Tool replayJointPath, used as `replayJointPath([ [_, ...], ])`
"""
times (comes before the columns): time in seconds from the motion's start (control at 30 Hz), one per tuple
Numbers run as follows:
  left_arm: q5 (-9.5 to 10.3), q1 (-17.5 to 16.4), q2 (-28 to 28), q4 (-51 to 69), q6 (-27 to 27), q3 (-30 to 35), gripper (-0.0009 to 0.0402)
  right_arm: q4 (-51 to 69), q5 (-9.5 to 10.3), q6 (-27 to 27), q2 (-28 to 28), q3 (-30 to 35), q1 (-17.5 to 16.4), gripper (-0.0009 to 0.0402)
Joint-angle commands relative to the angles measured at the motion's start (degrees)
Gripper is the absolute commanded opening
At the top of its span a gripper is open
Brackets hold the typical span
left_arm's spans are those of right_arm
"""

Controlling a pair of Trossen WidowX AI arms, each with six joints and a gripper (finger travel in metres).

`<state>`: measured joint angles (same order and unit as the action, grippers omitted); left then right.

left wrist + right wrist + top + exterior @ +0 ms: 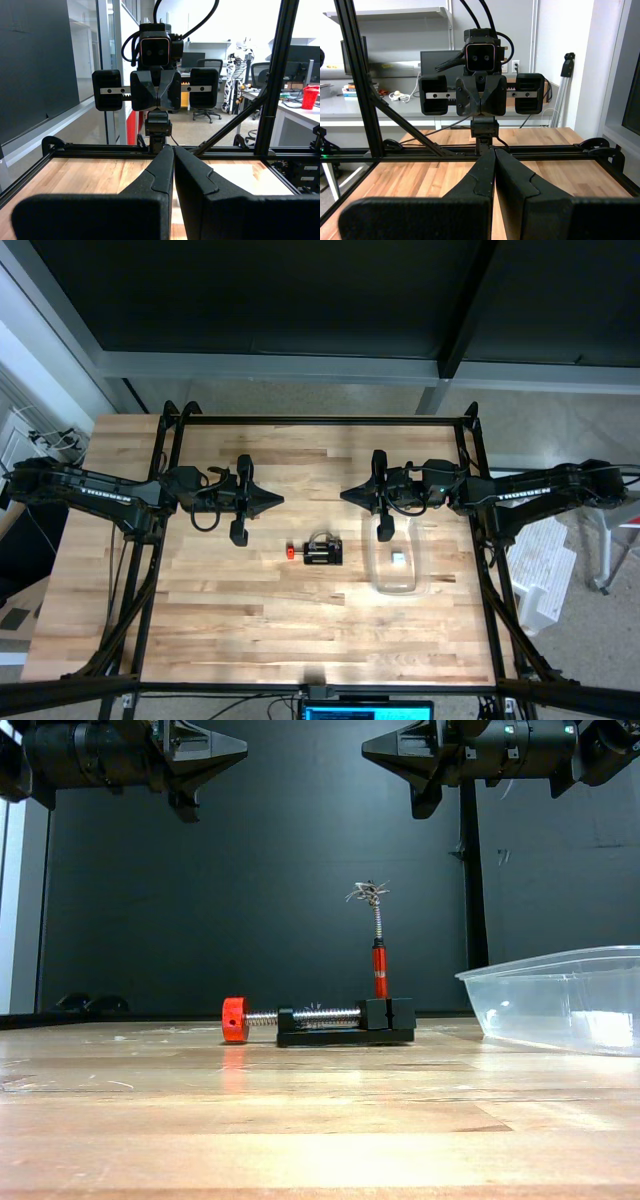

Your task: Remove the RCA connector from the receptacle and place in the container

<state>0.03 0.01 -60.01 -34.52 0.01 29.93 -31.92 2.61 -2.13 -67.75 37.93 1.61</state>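
Observation:
The receptacle (322, 552), a small black vise with a red knob (234, 1019), lies on the wooden table near the middle. The RCA connector (380, 970) stands upright in its jaws: a red barrel with a spring and frayed wire on top. The clear container (400, 560) sits just right of it, with a low wall (560, 1000). My left gripper (280, 500) hovers high behind and left of the receptacle, shut and empty, pointing right. Facing it, my right gripper (343, 496) hovers shut and empty, over the container's far end. Their closed fingers show in the wrist views (165, 165) (485, 167).
A small pale piece (398, 557) lies inside the container. A black metal frame (320, 421) rings the table, with struts down both sides. A screen (365, 708) sits at the near edge. Bare wood lies in front of the receptacle.

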Motion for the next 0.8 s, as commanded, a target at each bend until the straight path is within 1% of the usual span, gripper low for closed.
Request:
replayJointPath([
  [0.03, 0.0, 0.0, 0.0, 0.0, 0.0, 0.0, 0.0, 0.0, -0.02, 0.0, 0.0, 0.0, 0.0, 0.0],
  [0.7, 0.0, 0.0, 0.0, 0.0, 0.0, 0.0, 0.0, -0.4, 0.07, -0.6, 0.0, 0.0, -0.1, 0.0],
  [0.8, 0.0, 0.0, 0.0, 0.0, 0.0, 0.0, 0.0, 1.1, 1.64, -1.5, 0.0, 0.2, -0.2, 0.0],
])
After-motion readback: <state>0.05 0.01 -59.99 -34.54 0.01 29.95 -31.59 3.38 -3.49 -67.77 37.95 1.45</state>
